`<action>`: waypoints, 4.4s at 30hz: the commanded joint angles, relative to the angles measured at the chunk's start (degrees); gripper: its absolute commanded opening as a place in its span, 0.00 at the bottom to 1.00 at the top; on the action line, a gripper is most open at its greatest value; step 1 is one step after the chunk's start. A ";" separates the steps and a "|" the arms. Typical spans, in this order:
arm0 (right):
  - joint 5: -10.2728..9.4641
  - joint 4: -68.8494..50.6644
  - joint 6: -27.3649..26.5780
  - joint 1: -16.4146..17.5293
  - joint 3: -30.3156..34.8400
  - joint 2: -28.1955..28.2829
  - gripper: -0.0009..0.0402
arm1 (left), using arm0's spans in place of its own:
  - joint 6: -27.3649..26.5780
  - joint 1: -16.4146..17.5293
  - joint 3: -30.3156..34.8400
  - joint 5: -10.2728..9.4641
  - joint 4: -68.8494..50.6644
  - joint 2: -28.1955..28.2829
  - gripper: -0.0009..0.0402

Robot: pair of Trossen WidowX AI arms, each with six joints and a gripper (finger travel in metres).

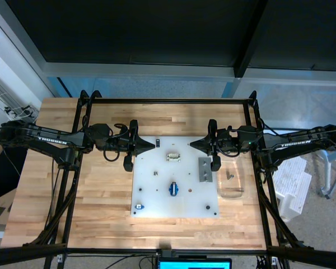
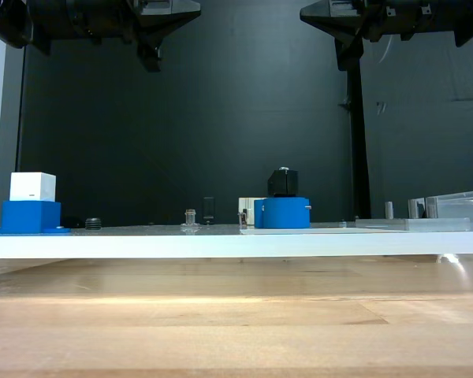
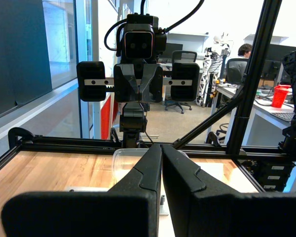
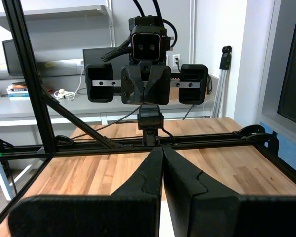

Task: Pick the 16mm cylinder and install on the taskboard

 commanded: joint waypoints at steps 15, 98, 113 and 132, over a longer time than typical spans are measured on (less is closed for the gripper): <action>0.00 0.09 -0.02 0.02 0.00 0.02 0.02 | 0.00 0.00 0.02 0.02 0.02 0.00 0.02; 2.97 -87.62 20.04 20.63 10.49 6.56 0.74 | 0.00 0.02 0.02 0.02 0.02 0.00 0.02; 3.02 -78.44 24.26 24.00 2.51 6.56 0.74 | 0.00 0.02 0.02 0.02 0.02 0.00 0.02; 3.06 -73.22 25.79 24.72 -1.20 7.58 0.64 | 0.00 0.00 0.02 0.02 0.02 0.00 0.02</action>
